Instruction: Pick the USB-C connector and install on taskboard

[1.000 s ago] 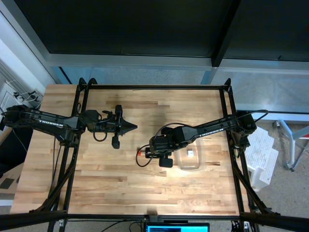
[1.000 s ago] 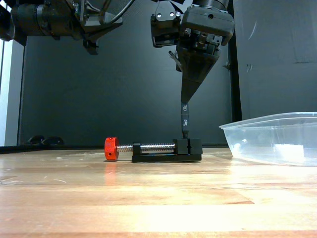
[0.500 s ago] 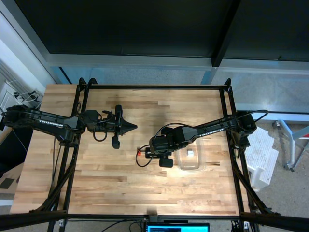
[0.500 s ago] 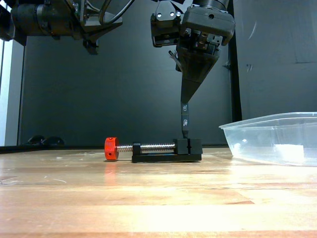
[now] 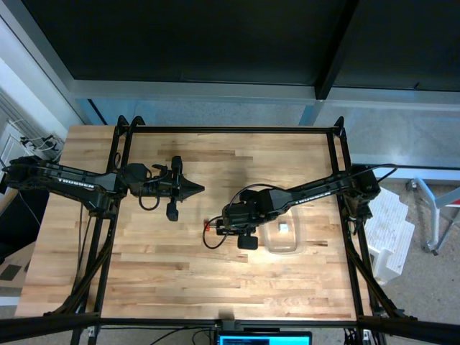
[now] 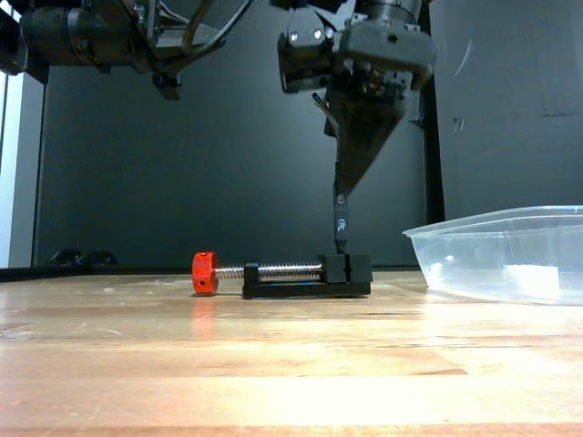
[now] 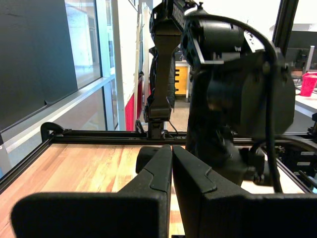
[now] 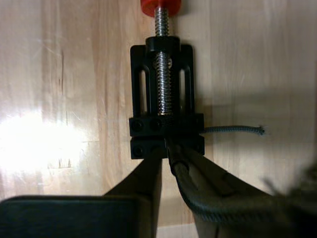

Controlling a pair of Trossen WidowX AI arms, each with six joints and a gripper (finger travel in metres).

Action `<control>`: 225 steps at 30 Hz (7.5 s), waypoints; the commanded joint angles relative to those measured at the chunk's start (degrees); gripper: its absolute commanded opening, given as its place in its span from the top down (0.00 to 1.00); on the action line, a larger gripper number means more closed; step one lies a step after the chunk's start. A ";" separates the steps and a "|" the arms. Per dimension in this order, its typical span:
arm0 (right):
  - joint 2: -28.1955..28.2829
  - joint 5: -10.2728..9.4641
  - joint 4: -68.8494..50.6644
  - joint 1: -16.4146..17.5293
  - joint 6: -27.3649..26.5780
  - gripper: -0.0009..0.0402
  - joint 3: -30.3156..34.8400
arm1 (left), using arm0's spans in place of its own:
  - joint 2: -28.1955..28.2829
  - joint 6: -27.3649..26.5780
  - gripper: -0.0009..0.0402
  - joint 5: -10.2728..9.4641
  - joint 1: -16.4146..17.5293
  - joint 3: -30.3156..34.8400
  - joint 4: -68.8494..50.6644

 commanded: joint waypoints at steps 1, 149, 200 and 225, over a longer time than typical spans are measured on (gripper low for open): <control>-0.50 0.13 0.28 0.02 0.11 0.73 0.22 | 0.00 0.02 0.98 0.02 0.00 0.02 0.02; -55.43 -7.78 76.24 -11.58 -7.87 0.98 -59.30 | 0.02 0.02 0.98 0.02 0.02 0.02 0.02; -55.43 -7.78 76.24 -11.58 -7.89 0.98 -59.30 | 0.00 0.02 0.98 0.02 0.02 0.02 0.02; -55.43 -7.78 76.24 -11.58 -7.89 0.98 -59.30 | 0.00 0.02 0.98 0.02 0.02 0.02 0.02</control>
